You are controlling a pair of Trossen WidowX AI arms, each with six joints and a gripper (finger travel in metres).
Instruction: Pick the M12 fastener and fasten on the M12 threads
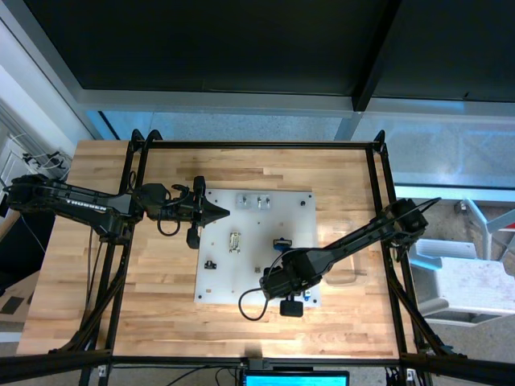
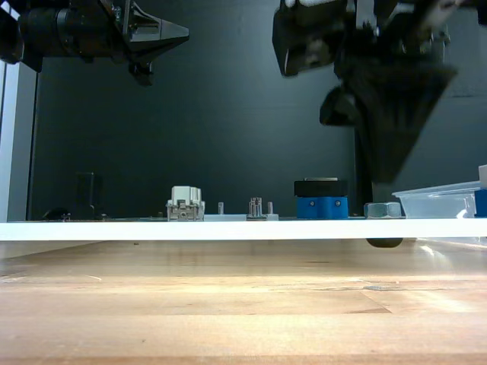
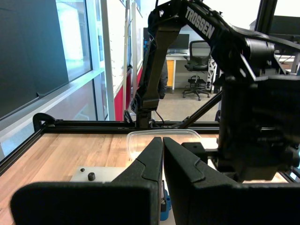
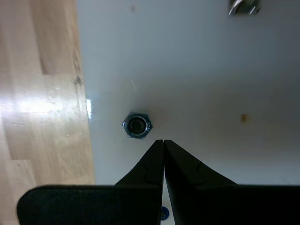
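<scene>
Wooden worktop (image 1: 88, 273), white board (image 1: 221, 277) on it. Right gripper (image 4: 163, 140) pinched shut, empty, tips aimed down just beside nut (image 4: 144, 127). Nut flat on board near edge. Dark core likely stud (image 4: 136, 125), ribs hidden. Left gripper (image 3: 162, 139) shut, empty, parked high, clear of work. Arm (image 3: 201, 23) reads TROSSEN.

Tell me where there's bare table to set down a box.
Bare wood left of the white board, and the strip along its near edge. Crowded: the board's near right, where the shut right pincer hangs by the nut near the clear tray. Left pincer hovers over the board's far left.
</scene>
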